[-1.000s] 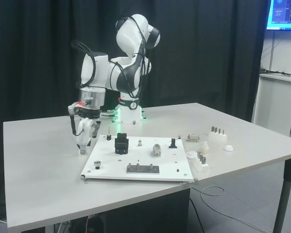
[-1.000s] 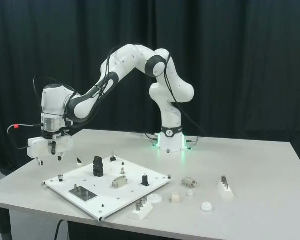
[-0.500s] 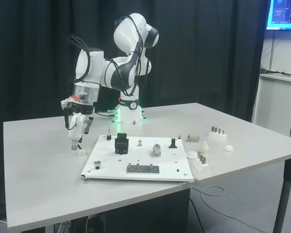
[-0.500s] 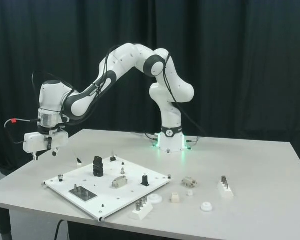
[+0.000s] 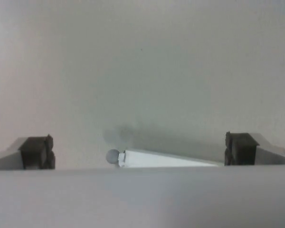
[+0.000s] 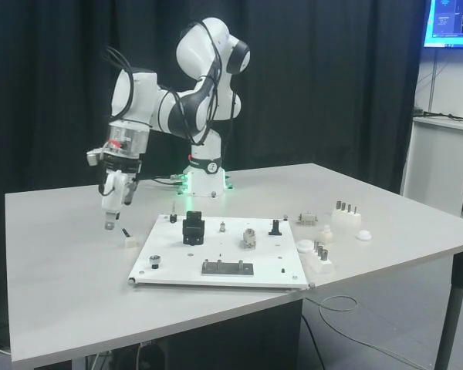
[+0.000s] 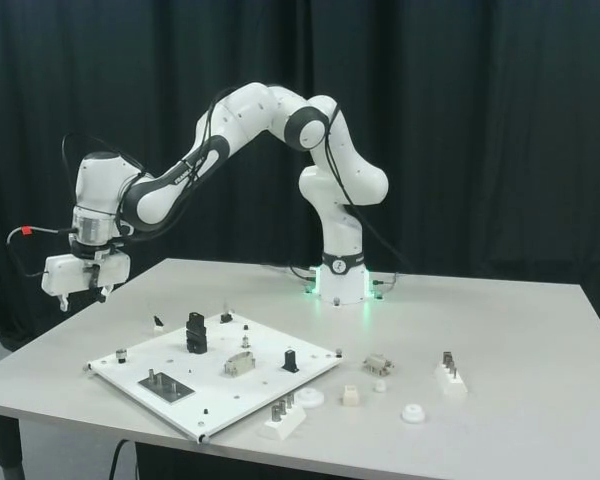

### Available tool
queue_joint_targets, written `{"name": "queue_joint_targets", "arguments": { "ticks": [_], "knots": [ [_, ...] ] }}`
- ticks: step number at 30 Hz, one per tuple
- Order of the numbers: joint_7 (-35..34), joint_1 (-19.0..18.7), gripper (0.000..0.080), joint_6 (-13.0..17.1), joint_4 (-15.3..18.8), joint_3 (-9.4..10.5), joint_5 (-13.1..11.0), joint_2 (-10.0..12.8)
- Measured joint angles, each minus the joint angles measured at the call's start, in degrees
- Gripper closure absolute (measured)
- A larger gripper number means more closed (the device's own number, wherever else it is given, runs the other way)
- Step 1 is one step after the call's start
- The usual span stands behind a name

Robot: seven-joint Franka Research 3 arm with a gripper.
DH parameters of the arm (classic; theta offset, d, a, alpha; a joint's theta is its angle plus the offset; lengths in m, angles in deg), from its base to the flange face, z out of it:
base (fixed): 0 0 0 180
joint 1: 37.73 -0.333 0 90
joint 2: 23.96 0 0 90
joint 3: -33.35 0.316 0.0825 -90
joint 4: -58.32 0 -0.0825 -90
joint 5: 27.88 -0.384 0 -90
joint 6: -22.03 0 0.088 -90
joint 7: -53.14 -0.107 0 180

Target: Pick waterproof.

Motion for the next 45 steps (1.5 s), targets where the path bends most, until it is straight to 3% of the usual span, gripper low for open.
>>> {"name": "queue_joint_targets", "arguments": {
  "ticks": [14, 26, 37, 45],
  "knots": [
    [10.04, 0.23, 0.0003, 0.21, 0.0, 0.29, -0.01, -1.19],
    [23.97, -0.71, 0.0003, -1.22, 0.08, 3.0, -0.12, -2.66],
    [32.6, -4.11, 0.0003, -4.29, 0.44, 5.51, -0.2, -4.01],
    [37.51, -8.68, 0.0003, -7.07, 1.53, 5.92, -0.2, -5.15]
  ]
}}
